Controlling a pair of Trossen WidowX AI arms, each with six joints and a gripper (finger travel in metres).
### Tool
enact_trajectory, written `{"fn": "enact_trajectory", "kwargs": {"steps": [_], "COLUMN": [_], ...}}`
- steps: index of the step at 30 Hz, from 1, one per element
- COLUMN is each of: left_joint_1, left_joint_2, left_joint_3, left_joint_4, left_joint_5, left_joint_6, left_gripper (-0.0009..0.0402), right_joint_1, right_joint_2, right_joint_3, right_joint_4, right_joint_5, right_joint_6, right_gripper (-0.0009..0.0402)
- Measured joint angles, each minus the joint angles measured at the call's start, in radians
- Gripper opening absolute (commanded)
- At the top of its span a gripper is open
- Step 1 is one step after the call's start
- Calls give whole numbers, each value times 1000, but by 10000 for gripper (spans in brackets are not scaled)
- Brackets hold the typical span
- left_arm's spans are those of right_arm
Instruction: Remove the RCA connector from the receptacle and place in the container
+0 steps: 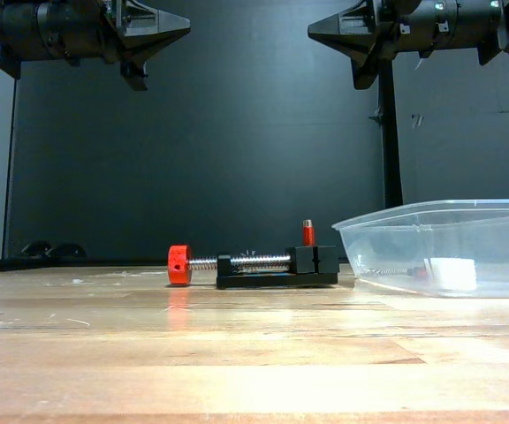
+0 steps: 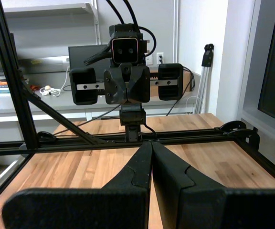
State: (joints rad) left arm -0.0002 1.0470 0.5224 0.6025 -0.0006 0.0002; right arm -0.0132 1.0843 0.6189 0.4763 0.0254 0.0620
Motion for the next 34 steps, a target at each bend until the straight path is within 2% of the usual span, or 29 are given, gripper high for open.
{"fn": "enact_trajectory", "kwargs": {"steps": [34], "left_joint_1": [0], "left_joint_2": [0], "left_joint_3": [0], "left_joint_4": [0], "left_joint_5": [0], "left_joint_6": [0], "left_gripper": [0], "right_joint_1": [0], "right_joint_2": [0], "right_joint_3": [0], "right_joint_4": [-14], "right_joint_5": [0], "right_joint_6": [0], "right_gripper": [0]}}
